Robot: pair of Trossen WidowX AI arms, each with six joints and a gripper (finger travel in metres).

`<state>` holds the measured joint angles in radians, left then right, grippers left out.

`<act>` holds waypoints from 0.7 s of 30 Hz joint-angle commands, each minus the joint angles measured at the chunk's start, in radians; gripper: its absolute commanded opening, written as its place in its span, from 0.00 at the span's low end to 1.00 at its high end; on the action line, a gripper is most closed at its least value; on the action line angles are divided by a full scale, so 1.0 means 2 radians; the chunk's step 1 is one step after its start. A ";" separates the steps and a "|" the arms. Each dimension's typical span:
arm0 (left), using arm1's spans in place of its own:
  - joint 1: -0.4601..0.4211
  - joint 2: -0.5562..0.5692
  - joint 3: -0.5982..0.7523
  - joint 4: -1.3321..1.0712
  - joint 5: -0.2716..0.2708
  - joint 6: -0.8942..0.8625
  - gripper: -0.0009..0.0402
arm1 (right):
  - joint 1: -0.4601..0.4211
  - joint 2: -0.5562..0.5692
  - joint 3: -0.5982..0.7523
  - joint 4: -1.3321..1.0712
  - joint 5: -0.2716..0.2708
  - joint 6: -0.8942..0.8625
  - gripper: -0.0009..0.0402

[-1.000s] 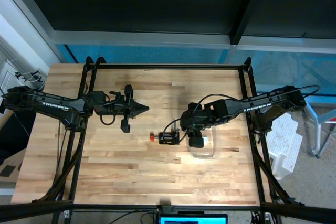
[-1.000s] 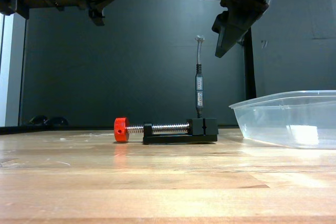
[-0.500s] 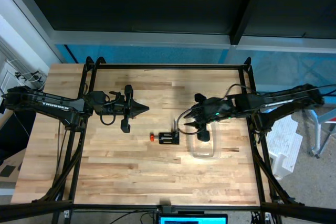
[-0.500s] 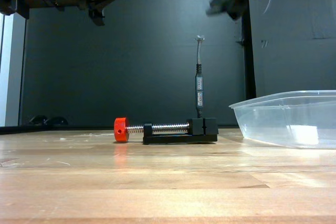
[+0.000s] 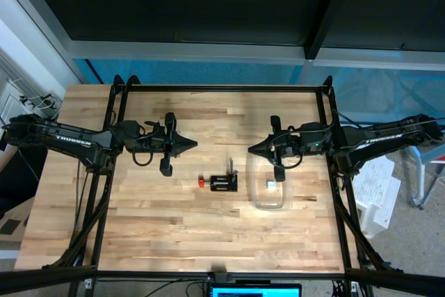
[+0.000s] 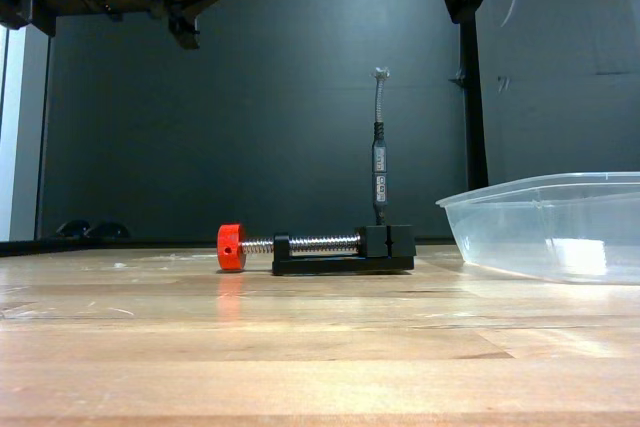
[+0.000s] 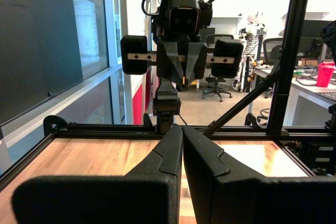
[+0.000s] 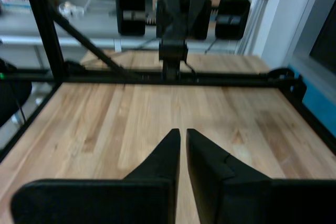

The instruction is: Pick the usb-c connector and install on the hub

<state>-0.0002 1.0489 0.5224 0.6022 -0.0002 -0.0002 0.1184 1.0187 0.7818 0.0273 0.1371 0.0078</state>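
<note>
Though empty and closed tight, left gripper [image 5: 195,145] and right gripper [image 5: 252,149] aloft, facing — small pale piece [image 5: 270,184] in clear tub [image 5: 268,208].

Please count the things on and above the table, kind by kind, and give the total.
grippers: 2 (left gripper high over the left half of the table, right gripper high by the far side of the clear container; both shut, empty)
vise: 1 (black, red knob)
usb-c connector: 1 (upright in the vise)
clear container: 1
small pale item inside it: 1
Total: 6
</note>
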 commanded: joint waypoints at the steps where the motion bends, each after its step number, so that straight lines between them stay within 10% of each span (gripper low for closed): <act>1: 0.000 0.000 0.000 0.000 0.000 0.000 0.02 | -0.001 -0.018 -0.023 0.031 -0.004 0.001 0.02; 21: 0.000 0.000 0.000 0.000 0.000 0.000 0.02 | -0.035 -0.080 -0.098 0.126 -0.051 -0.006 0.02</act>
<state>-0.0002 1.0489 0.5224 0.6025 -0.0006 -0.0006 0.0494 0.8608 0.5850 0.2775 0.0330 -0.0032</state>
